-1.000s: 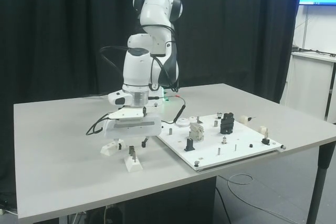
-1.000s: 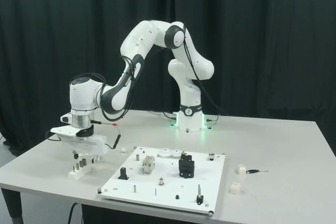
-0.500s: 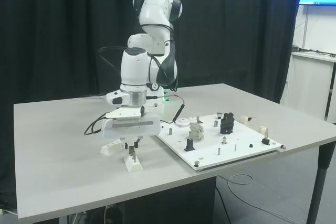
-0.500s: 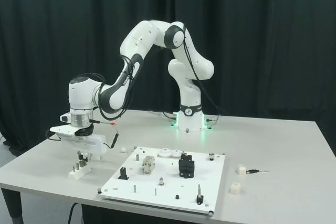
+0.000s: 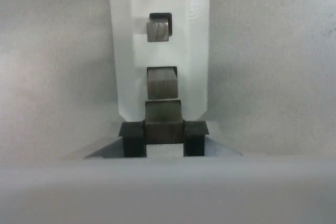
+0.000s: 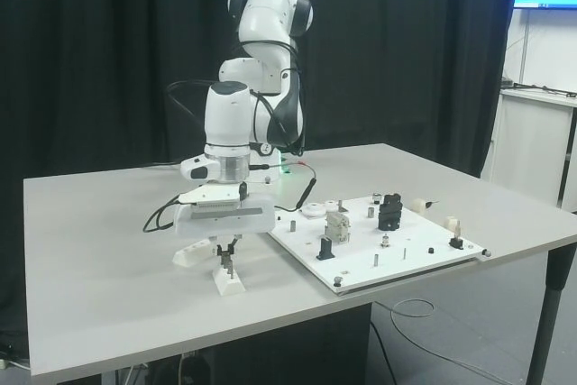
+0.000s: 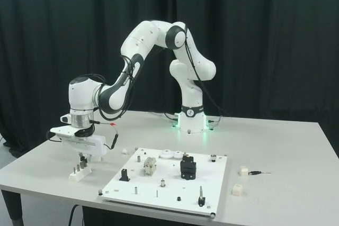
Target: Pick square peg 4.
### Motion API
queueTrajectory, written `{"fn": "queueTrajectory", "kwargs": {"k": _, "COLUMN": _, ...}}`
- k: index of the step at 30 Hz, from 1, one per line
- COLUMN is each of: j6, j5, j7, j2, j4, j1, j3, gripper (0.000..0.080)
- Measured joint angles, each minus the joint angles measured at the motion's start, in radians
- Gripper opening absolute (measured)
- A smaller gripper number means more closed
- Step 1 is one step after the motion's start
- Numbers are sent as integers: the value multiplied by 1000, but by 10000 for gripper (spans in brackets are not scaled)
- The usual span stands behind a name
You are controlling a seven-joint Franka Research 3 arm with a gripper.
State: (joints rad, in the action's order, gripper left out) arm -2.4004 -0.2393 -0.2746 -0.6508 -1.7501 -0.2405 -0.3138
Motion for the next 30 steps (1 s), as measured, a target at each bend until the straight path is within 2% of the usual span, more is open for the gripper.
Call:
{"fn": "queueTrajectory", "kwargs": {"k": 11, "j6": 21, "j5": -1, "j7": 0, "j2": 4, "j4": 21, "j1": 1, "j3": 0, "gripper": 149}}
{"fn": "queueTrajectory", "kwargs": {"k": 22, "j6": 112, "j5": -1, "j7": 0, "j2": 14, "j4": 75, "j1": 4, "j3": -10, "gripper": 149}}
{"fn": "queueTrajectory", "kwargs": {"k": 30, "j6": 170, "j5": -1, "j7": -6, "j2": 18, "j4": 103, "j1": 21, "j3": -39, "gripper": 149}}
